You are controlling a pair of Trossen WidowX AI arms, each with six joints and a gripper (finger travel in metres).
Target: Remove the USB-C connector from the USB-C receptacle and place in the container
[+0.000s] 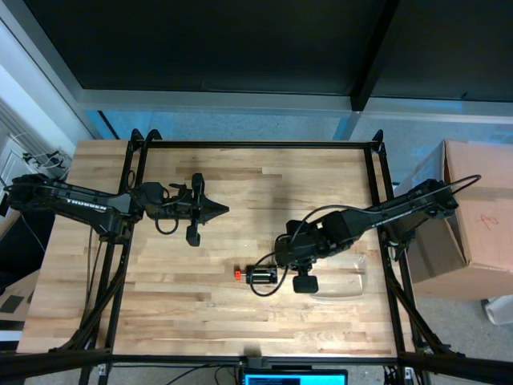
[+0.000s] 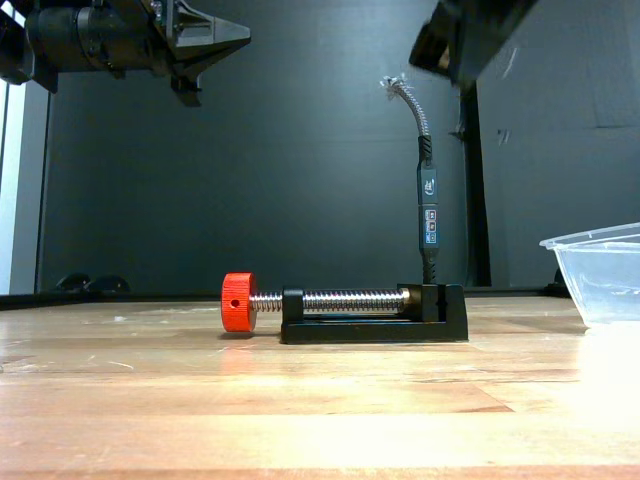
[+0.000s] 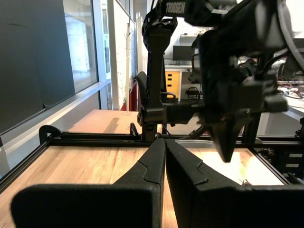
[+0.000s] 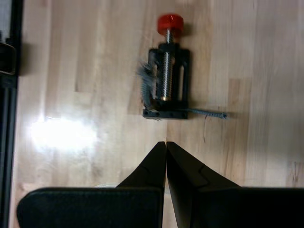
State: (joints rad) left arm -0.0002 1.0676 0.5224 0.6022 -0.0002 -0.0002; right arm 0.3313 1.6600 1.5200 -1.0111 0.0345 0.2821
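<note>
The left gripper (image 1: 223, 210) hung high over the left half of the table (image 1: 240, 321), its tips pointing toward the middle and its two fingers (image 3: 151, 164) pressed together on nothing, well apart from the work. Nearer the middle, a small black vise (image 2: 375, 320) lay flat on the wood with its red knob (image 2: 238, 301) at the left end. At its right end the USB-C connector (image 2: 430, 215) stood upright, its lower end down in the vise, and a frayed cable stub (image 2: 405, 100) curved off its top. No gripper touched it. The USB-C receptacle itself could not be made out inside the vise. The right gripper (image 4: 166, 145) hovered above and a little to the right of the connector, clear of it, pointing down at the table with its fingers (image 4: 153, 164) closed against each other and empty. At the far right the clear plastic container (image 2: 598, 280) sat on the table, near the vise but not touching it.
</note>
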